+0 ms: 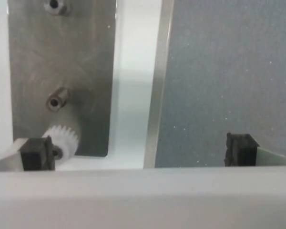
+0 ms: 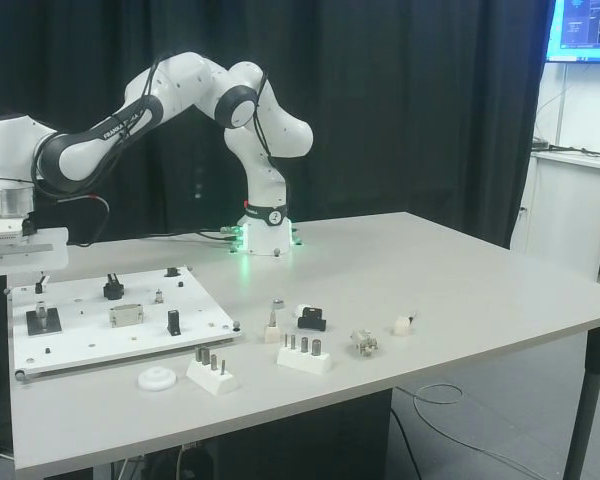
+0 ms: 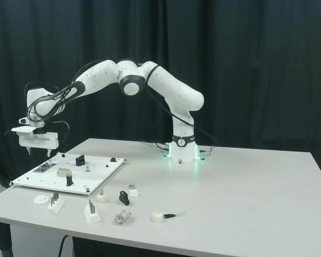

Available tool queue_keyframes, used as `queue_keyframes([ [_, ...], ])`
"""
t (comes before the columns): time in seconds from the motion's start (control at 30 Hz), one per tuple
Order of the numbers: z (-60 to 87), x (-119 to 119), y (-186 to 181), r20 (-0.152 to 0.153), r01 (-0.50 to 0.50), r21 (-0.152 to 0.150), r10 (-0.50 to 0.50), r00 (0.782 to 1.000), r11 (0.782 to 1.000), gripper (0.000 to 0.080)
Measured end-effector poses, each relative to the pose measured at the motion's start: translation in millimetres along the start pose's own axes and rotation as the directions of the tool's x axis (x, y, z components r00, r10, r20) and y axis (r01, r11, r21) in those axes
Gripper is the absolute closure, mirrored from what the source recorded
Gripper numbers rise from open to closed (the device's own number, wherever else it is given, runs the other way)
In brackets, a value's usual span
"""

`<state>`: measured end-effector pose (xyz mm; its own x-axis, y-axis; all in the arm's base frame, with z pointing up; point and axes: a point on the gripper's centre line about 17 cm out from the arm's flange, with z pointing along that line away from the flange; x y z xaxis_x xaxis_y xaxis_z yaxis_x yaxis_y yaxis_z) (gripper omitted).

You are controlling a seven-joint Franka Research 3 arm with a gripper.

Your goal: Pick medium gear.

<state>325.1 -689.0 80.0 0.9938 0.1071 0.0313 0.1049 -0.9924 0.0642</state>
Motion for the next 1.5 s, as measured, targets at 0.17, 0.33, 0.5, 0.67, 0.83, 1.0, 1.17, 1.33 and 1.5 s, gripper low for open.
queue_keyframes([
  [0.17,-1.1,2,-1,-0.001,-0.002,0.003,0.002,1.000,1.000,0.0003],
  [0.33,-4.0,6,0,-0.004,0.000,0.002,0.000,1.000,1.000,0.0003],
  [0.5,-8.4,12,0,-0.008,0.005,0.000,-0.005,1.000,1.000,0.0003],
  [0.67,-13.1,17,0,-0.012,0.000,0.004,0.000,1.000,1.000,0.0003],
  [0.83,-17.4,23,0,-0.015,-0.001,0.007,0.001,1.000,1.000,0.0003],
  [1.0,-21.5,28,-2,-0.019,0.000,0.010,0.001,1.000,1.000,0.0003],
  [1.17,-26.1,33,-3,-0.024,0.001,0.012,0.000,1.000,1.000,0.0003],
  [1.33,-29.3,35,-4,-0.027,0.002,0.013,-0.001,1.000,1.000,0.0003],
  [1.5,-32.8,37,-8,-0.029,0.000,0.027,0.001,1.000,1.000,0.0003],
])
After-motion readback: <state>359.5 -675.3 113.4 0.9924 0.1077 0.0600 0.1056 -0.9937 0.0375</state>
